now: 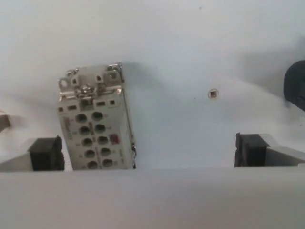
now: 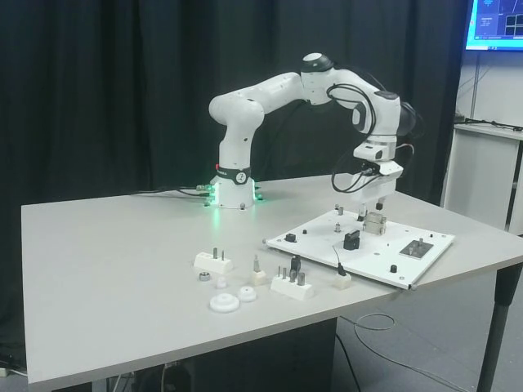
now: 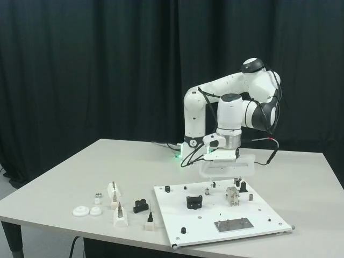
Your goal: Pick Ethernet.
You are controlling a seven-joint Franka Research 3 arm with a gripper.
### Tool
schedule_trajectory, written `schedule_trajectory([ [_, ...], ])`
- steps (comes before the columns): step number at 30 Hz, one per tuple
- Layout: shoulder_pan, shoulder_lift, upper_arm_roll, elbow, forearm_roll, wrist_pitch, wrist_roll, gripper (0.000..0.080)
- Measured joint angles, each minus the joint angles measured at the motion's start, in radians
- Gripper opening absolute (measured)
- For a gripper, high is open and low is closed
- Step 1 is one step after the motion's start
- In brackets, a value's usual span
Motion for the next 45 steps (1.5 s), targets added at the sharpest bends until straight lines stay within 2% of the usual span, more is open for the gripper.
schedule_trajectory([
  [17,0.002,0.000,-0.001,0.007,0.000,0.004,0.001,0.0800],
  [30,0.001,0.000,-0.001,0.010,0.000,0.044,0.001,0.0800],
  [45,-0.001,0.000,-0.005,0.012,0.000,0.057,0.000,0.0800],
])
